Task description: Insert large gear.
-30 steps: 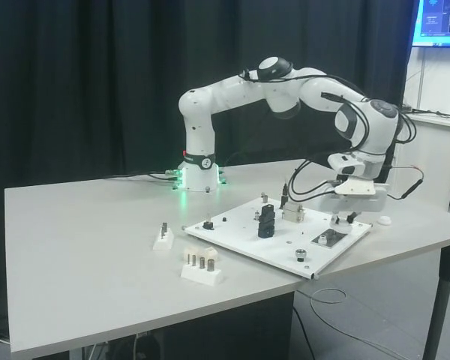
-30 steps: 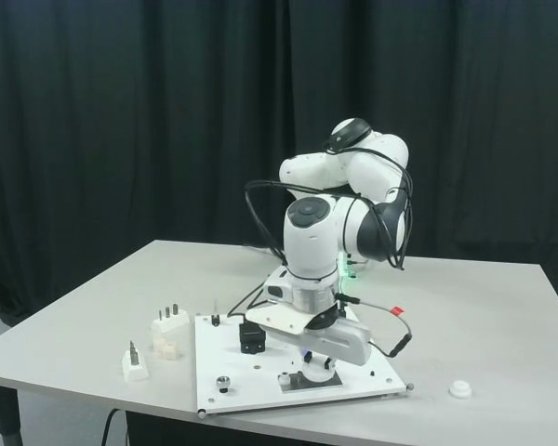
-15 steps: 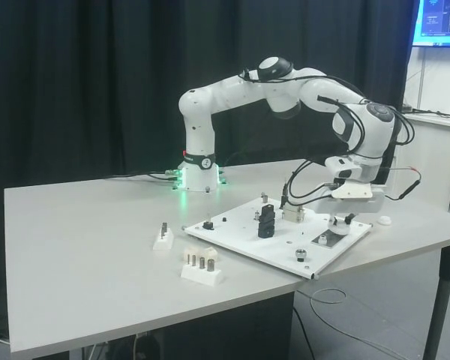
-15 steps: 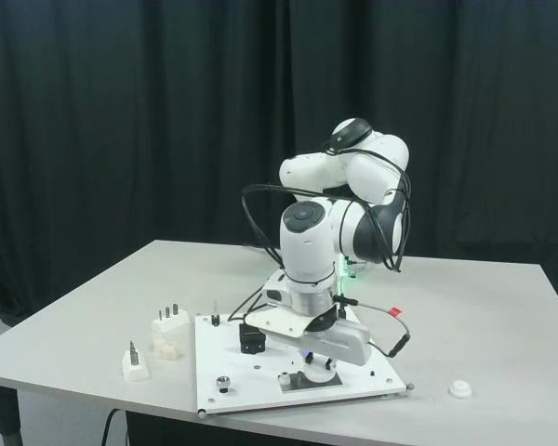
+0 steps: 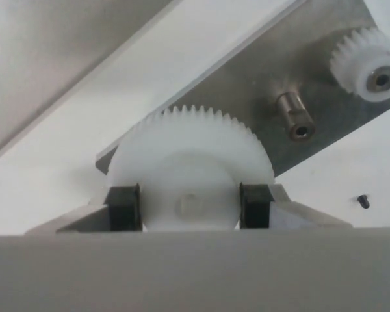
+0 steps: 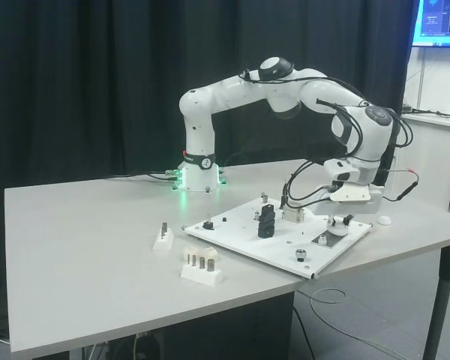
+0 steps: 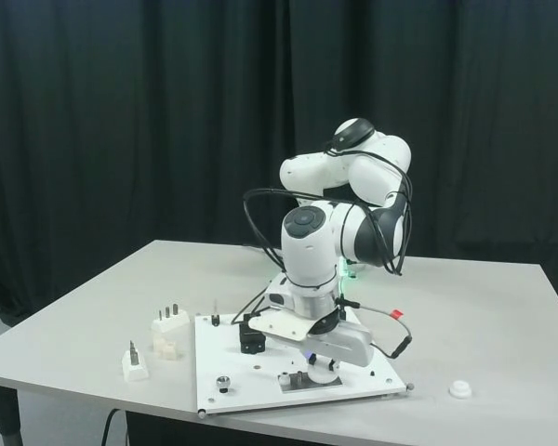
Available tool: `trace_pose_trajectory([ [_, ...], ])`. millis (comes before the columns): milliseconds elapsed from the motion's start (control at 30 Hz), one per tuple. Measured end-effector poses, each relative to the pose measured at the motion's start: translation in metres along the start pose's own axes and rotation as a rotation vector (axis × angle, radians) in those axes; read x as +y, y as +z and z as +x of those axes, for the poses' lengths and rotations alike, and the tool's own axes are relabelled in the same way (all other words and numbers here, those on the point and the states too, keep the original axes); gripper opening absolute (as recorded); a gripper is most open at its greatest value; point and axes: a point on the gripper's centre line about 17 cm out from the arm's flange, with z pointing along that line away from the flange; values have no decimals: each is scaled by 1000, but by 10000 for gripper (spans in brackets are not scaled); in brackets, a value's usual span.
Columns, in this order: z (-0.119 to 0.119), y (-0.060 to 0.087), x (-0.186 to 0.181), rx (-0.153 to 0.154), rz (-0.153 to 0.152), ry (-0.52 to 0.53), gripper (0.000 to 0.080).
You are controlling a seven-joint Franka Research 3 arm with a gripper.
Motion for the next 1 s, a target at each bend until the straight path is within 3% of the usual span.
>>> trace_pose_trajectory([
  [1000,-7,2,1,-9,-5,-5,326],
])
